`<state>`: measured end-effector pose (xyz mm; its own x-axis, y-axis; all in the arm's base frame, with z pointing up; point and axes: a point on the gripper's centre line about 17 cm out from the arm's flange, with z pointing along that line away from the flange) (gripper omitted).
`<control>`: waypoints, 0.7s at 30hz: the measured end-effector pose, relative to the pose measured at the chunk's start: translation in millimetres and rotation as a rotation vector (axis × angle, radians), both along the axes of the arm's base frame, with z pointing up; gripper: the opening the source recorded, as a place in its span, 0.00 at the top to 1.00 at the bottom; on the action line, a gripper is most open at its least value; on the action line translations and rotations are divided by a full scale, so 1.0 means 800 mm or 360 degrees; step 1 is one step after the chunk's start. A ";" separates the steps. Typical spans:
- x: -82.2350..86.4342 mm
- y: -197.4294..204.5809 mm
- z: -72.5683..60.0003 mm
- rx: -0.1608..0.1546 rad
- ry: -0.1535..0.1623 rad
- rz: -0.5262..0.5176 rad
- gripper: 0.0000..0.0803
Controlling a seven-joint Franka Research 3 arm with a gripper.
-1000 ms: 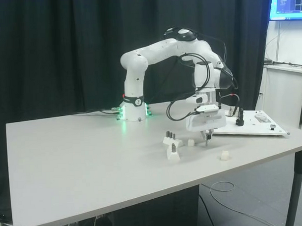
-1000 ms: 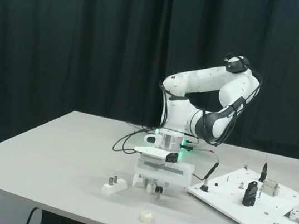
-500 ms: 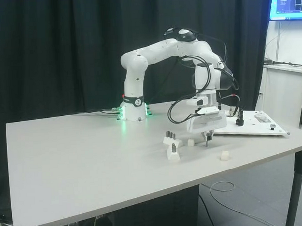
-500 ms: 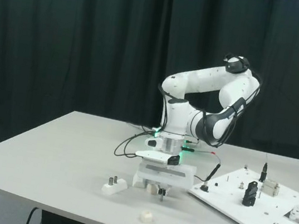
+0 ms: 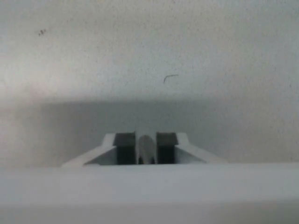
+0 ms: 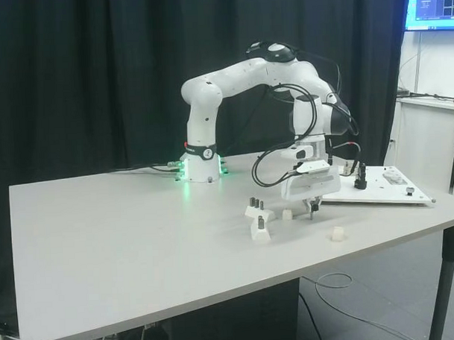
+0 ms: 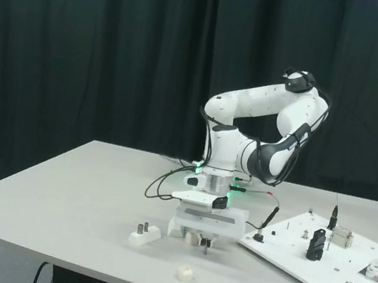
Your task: Place round peg 2.
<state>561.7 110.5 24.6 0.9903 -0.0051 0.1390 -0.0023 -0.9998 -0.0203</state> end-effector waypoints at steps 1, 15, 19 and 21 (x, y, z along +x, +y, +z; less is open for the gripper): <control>0.000 0.000 0.000 0.0000 0.0000 0.0000 0.91; 0.001 0.000 0.002 0.0007 -0.0006 -0.0021 0.12; 0.003 0.000 0.006 0.0011 -0.0012 -0.0028 0.03; 0.004 0.001 0.009 0.0016 -0.0013 -0.0030 0.03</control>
